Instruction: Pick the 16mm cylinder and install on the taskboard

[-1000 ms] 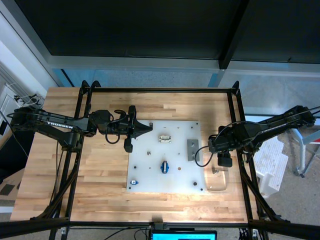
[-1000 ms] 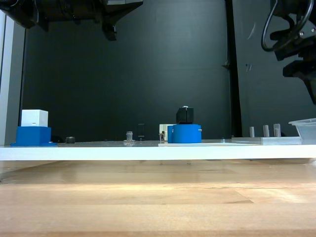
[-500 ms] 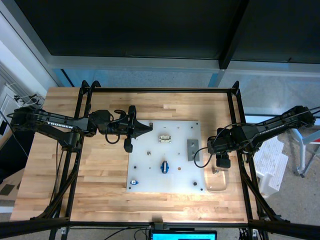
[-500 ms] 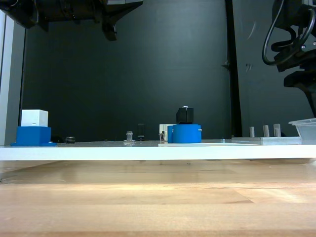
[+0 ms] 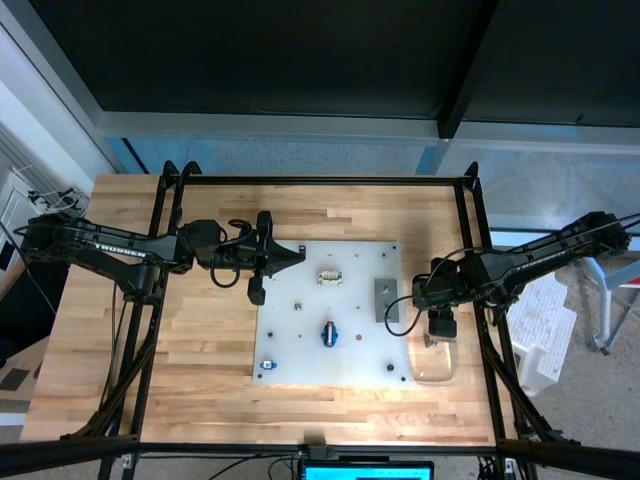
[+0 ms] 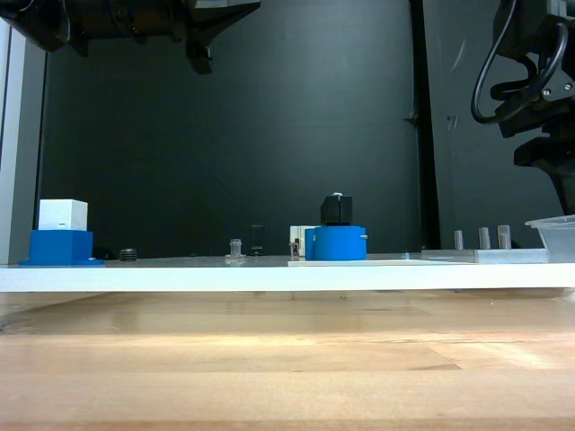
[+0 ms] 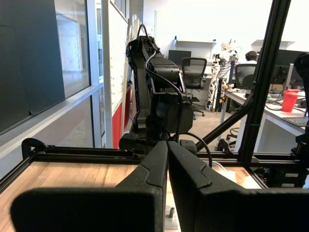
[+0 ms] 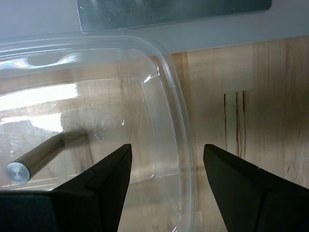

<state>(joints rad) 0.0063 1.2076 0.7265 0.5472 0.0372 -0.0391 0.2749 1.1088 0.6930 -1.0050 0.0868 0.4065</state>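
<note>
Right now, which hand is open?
The right hand, spread wide above the clear tray with the metal peg in it. The left hand is shut, parked high over the board's left edge.

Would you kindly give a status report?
Left claw shut, parked above taskboard edge. Right claw open over clear tray. 16mm cylinder lying inside tray, ungrasped. Nothing obstructing.

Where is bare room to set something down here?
Free: table wood left of the taskboard and along its near edge. Crowded: the right side, where the open right end effector hangs over the clear tray; the shut left end effector hovers at the taskboard's far-left corner.
</note>
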